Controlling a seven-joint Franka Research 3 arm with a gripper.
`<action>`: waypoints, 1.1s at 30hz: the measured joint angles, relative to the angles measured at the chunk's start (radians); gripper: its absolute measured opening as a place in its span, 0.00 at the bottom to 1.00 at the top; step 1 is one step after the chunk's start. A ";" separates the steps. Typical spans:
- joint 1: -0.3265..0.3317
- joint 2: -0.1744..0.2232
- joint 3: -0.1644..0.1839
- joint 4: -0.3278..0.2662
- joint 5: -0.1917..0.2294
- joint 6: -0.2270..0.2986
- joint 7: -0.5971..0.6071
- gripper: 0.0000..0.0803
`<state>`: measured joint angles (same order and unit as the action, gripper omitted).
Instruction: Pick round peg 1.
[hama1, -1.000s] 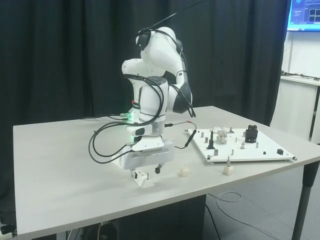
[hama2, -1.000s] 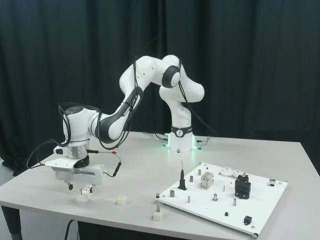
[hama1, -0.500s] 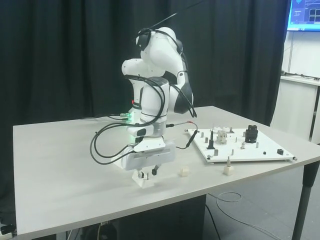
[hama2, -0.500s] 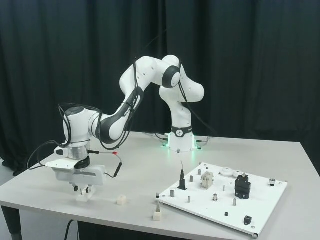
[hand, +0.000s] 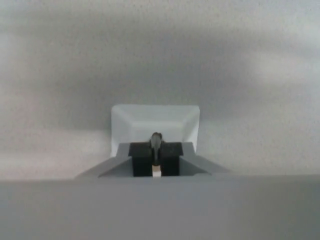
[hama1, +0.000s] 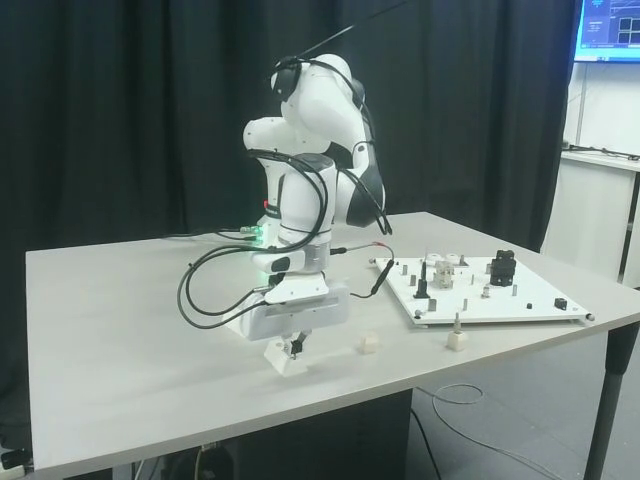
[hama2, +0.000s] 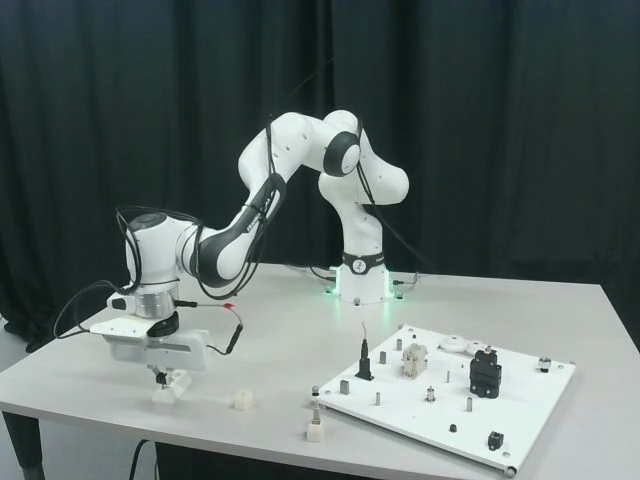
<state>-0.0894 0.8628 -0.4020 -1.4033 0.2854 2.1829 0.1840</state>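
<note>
In the wrist view the two black fingertips (hand: 141, 159) stand pressed against either side of a thin grey upright pin, round peg 1 (hand: 156, 145), so the jaws are clamped on it; the gripper (hand: 155, 161) sits directly over a small white holder block (hand: 155, 120), in which the peg stands, and the block rests on the grey table (hand: 250, 75). In the first room view the white arm (hama1: 305, 130) bends down near the front edge of the table (hama1: 120, 300), and its gripper (hama1: 294, 349) reaches onto the white holder block (hama1: 284, 360); the peg itself is too small to make out here. A small white cube (hama1: 369, 343) lies near the block, and farther along stands another white block with a pin (hama1: 456, 337), just in front of a white assembly board (hama1: 500, 300) carrying assorted small parts. In the second room view the gripper (hama2: 161, 378) is again down on the holder block (hama2: 170, 390) at the table's front corner, with the cube (hama2: 241, 400) beside it, the second block with a pin (hama2: 315, 428) farther on, and the board (hama2: 520, 420) well apart from the gripper; a green light (hama2: 330, 290) shows at the arm's base.
</note>
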 joint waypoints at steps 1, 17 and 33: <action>-0.001 0.000 0.000 0.000 0.000 0.000 0.000 0.08; -0.014 0.000 -0.009 0.073 0.000 -0.085 0.000 0.04; -0.014 0.000 -0.028 0.199 -0.002 -0.260 0.002 0.04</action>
<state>-0.1035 0.8626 -0.4300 -1.2039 0.2835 1.9224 0.1863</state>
